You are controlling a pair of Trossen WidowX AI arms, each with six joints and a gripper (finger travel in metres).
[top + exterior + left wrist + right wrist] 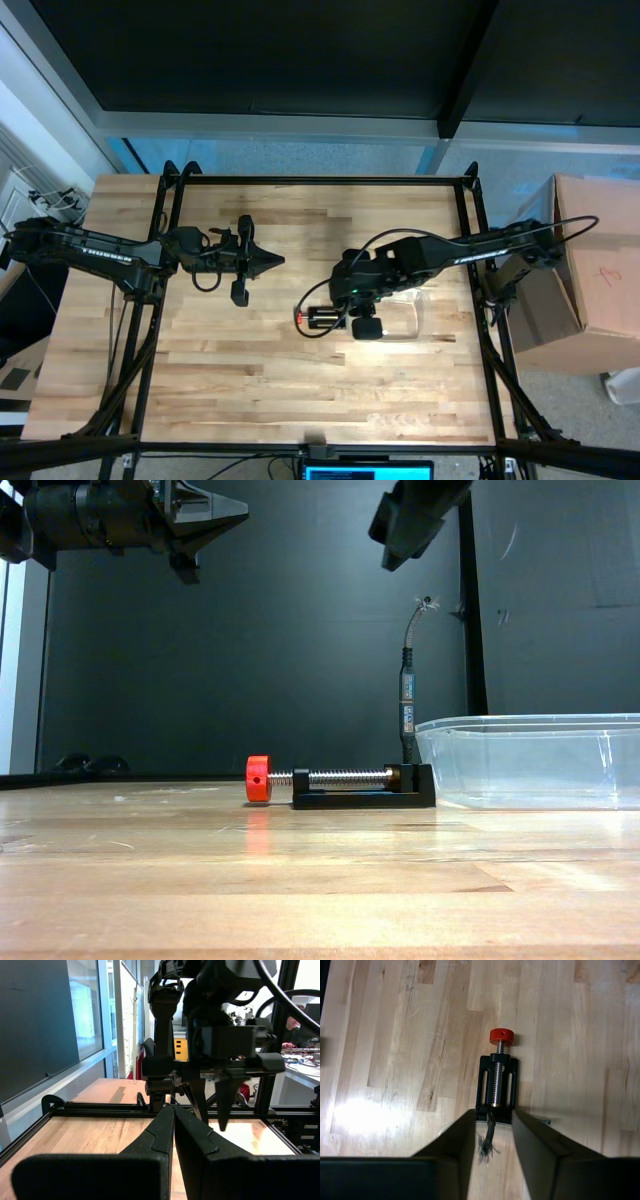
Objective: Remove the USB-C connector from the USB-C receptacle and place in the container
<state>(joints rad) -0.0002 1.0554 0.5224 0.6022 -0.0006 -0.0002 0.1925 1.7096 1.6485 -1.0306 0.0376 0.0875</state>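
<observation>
The USB-C connector point(407, 702) stands upright, seated in the red-knobbed clamp point(350, 798). It sits straight below the right gripper point(492, 1117), whose fingers are spread, probably lined up to pinch the cable. The clear container point(530, 765) sits just beside and below. The left gripper point(268, 261), fingers together, hangs well apart.

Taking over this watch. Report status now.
Left gripper shut, raised at left. Right gripper open, above the clamp. USB-C connector upright at the clamp, not held. Container beside it.
</observation>
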